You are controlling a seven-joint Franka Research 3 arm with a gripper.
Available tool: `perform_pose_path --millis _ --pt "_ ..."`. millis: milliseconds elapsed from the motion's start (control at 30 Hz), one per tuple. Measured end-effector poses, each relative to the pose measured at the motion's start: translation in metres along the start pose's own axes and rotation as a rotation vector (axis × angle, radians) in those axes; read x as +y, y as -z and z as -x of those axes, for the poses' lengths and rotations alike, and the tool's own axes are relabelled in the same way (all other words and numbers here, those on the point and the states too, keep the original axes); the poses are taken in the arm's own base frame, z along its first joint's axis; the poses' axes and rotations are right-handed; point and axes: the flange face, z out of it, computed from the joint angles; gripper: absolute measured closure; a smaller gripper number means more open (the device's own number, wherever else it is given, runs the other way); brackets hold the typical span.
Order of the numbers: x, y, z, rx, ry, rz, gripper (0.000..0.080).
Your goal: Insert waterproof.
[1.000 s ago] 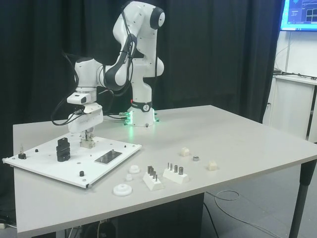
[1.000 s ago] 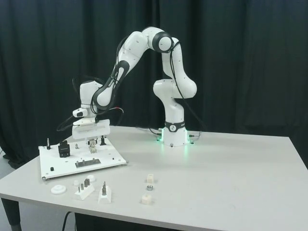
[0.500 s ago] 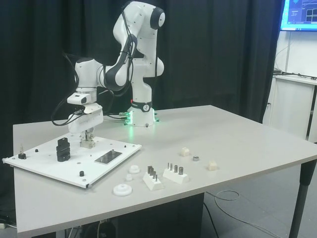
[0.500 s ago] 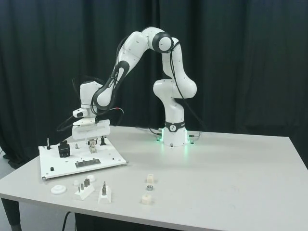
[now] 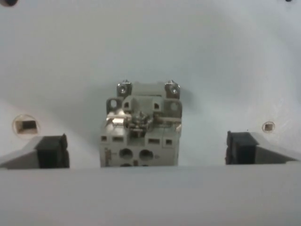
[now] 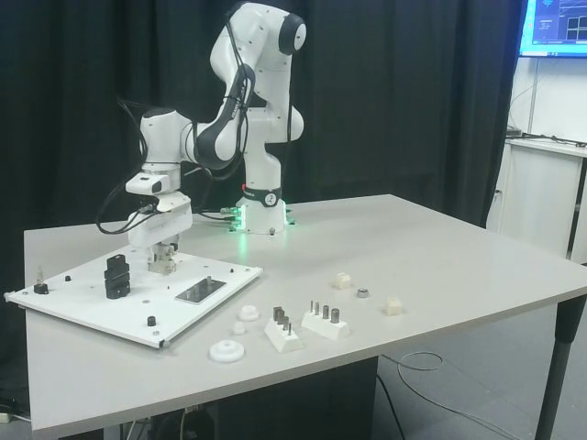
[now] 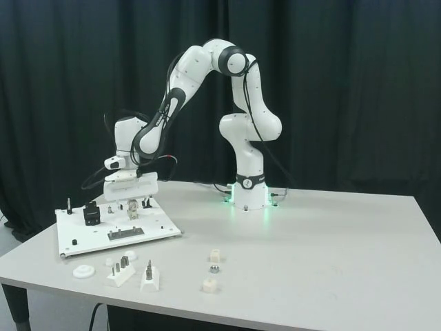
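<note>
**Tool open above the seated waterproof connector**

The tool (image 5: 146, 150) hangs directly above the grey waterproof connector (image 5: 141, 127), its two black fingertips (image 5: 51, 150) spread wide to either side and touching nothing. The connector stands upright beneath it on the white assembly board (image 6: 128, 298), which lies on the tabletop (image 6: 440, 266). The insertion looks finished or released; next the tool likely needs to lift straight up, clear of the connector.

arm (image 7: 207, 69): white rounded shells, black bands at the joints; black cables (image 6: 124, 197) looping beside the wrist | base (image 7: 249, 196): white, round, black ring, green glow at the foot | gripper (image 5: 146, 149): white flat body; two black fingertips (image 5: 51, 150) on grey wedge-shaped fingers
</note>
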Motion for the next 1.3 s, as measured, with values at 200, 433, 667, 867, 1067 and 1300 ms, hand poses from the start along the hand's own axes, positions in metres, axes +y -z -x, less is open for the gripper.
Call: perform_pose_path --millis 200,433,667,867,1067,1300 --pt "0.002 0.001 0.0 0.004 -0.028 0.01 0.0021" --pt "0.005 0.005 -0.003 0.011 -0.052 0.018 0.0005" --pt "0.005 0.011 -0.007 0.023 -0.057 0.019 0.0003" --pt "0.006 0.018 -0.007 0.026 -0.065 0.008 0.0003" --pt "0.008 0.029 -0.008 0.022 -0.08 0.012 0.0003" --pt "0.012 0.043 -0.01 0.02 -0.108 0.026 0.0003"
